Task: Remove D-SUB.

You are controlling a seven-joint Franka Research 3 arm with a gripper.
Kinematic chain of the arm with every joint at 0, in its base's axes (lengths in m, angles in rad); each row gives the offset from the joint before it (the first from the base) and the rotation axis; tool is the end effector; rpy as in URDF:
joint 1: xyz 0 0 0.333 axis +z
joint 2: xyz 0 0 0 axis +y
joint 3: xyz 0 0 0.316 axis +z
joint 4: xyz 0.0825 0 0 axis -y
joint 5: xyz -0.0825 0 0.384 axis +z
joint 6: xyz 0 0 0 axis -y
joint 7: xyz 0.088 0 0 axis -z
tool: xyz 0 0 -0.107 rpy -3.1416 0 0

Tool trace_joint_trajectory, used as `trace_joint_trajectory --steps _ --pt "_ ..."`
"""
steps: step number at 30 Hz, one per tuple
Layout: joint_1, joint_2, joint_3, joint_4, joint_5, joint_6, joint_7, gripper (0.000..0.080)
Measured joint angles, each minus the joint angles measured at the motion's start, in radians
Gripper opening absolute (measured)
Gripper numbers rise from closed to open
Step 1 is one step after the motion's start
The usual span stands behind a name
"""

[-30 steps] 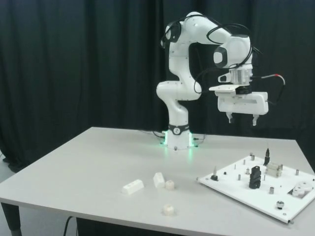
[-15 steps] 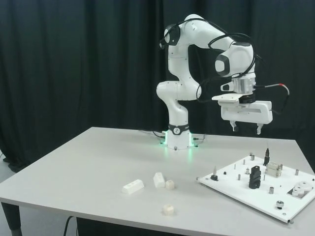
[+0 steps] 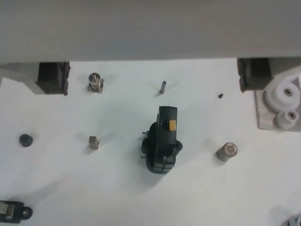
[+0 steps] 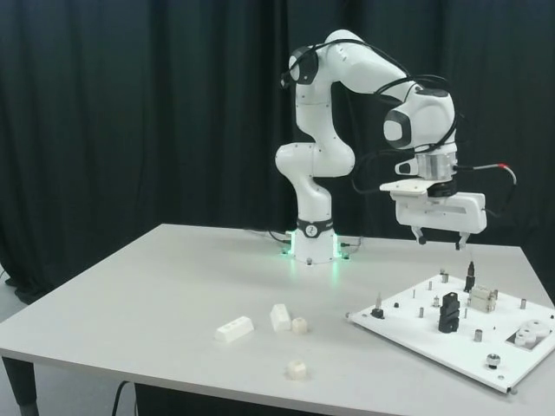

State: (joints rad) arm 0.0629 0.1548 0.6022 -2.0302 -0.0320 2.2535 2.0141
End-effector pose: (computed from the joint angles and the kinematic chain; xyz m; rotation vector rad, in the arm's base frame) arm 0.4663 0.3537 0.3934 -2.3777 1.8834 0.0571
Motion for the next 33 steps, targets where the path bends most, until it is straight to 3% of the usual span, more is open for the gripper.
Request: trace_joint_trajectory --steps 19,26,33 --pt "0.057 0.087 -0.021 0.001 -0.065 0.072 0.08 0.08" --pt "0.107 0.117 -0.07 0.003 -0.088 0.104 0.093 0.08" --pt "0.18 0.147 -0.149 0.016 -0.093 0.13 0.094 0.08"
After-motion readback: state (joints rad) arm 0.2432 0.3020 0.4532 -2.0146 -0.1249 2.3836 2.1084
